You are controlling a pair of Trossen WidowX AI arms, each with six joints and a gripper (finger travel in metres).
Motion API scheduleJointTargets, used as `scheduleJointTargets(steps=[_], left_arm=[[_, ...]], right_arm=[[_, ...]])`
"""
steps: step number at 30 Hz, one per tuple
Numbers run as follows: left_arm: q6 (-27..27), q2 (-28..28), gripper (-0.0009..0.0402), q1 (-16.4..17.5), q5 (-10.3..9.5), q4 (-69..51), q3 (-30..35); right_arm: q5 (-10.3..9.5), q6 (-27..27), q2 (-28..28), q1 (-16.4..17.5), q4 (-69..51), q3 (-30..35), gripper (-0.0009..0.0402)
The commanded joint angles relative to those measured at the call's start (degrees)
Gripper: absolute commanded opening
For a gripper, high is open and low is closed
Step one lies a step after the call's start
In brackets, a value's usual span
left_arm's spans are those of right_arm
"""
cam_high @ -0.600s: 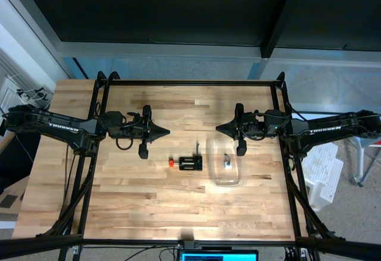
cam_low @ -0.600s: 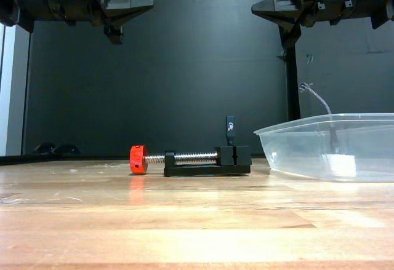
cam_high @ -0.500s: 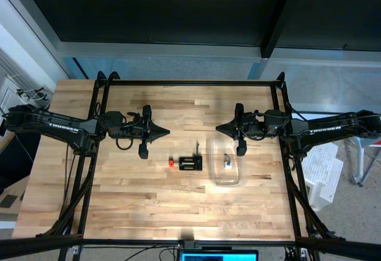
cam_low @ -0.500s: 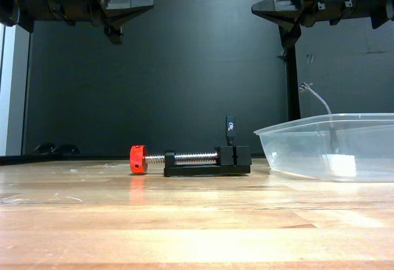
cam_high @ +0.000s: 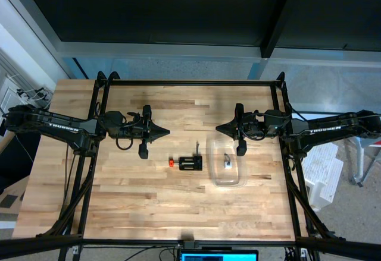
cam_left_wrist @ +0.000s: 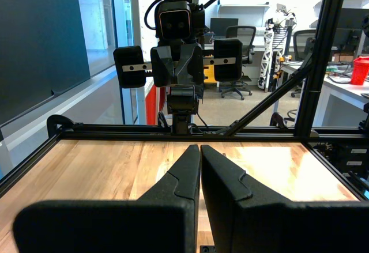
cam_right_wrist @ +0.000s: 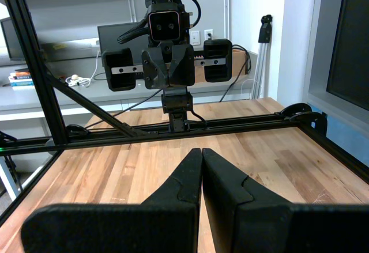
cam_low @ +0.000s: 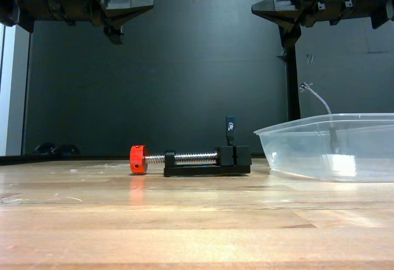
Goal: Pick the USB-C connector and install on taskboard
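Observation:
The taskboard [cam_high: 190,163] is a small black block with an orange-red knob [cam_high: 171,163] and a thin upright post [cam_low: 229,128], lying mid-table; the low view shows it [cam_low: 206,159] side-on. The USB-C connector [cam_high: 227,157] is a tiny dark curved piece inside the clear tray [cam_high: 216,175], next to a tiny whitish piece [cam_high: 227,166]. My left gripper [cam_high: 166,132] hovers high, left of and behind the taskboard, shut and empty [cam_left_wrist: 200,147]. My right gripper [cam_high: 218,128] hangs high near the tray's far end, also shut and empty [cam_right_wrist: 202,150]. The two tips face each other.
The clear tray [cam_low: 289,153] sits just right of the taskboard. A black frame [cam_high: 190,83] runs along the table's far edge and down both sides. Bare wood spreads across the near half of the table [cam_high: 155,207].

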Motion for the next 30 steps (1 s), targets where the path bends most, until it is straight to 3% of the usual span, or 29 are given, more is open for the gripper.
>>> scheduleJointTargets(steps=[1, 12, 17, 30], left_arm=[[0.0, 0.0, 0.0000, 0.0, 0.00, 0.0, 0.0], [0.0, 0.0, 0.0000, 0.0, 0.00, 0.0, 0.0], [0.0, 0.0, 0.0000, 0.0, 0.00, 0.0, 0.0], [0.0, 0.0, 0.0000, 0.0, 0.00, 0.0, 0.0]], right_arm=[[0.02, 0.0, 0.0, 0.0, 0.0, 0.0, 0.0000], [-0.26, -0.2, 0.0, 0.0, -0.7, 0.3, 0.0000], [1.40, 0.0, -0.2, 0.6, -17.3, 5.7, 0.0000], [1.57, 1.8, 2.2, 2.4, -57.2, 22.9, 0.0000]])
